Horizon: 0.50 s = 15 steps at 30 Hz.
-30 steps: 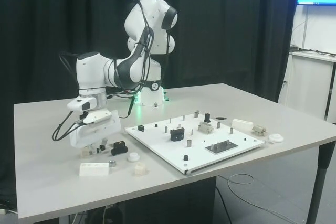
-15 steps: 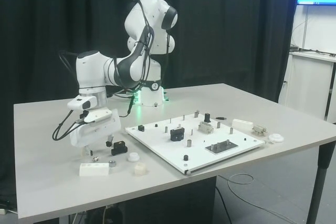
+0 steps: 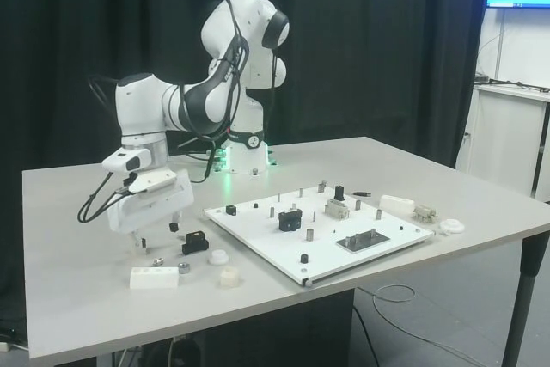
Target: Place BNC.
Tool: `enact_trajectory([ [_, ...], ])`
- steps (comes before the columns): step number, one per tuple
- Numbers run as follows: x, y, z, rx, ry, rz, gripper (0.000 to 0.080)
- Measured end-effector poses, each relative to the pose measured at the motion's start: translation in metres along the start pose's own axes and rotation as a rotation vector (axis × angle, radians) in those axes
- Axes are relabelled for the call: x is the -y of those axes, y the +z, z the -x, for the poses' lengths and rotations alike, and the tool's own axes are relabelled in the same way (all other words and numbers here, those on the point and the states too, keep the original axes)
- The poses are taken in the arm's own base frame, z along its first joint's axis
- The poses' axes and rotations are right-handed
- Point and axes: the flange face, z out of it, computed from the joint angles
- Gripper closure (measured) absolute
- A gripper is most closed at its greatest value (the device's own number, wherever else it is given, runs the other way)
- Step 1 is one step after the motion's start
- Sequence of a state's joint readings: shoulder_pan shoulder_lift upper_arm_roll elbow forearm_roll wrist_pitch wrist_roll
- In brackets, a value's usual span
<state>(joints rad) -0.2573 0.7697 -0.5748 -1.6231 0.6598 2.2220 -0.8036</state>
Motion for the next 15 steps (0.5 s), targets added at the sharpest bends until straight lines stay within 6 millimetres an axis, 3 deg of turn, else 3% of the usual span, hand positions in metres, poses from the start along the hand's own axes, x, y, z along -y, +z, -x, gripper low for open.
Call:
enact_trajectory([
  [15,-0.0067,-0.0056,0.0014,0.003,0.067,-0.003,0.0003],
])
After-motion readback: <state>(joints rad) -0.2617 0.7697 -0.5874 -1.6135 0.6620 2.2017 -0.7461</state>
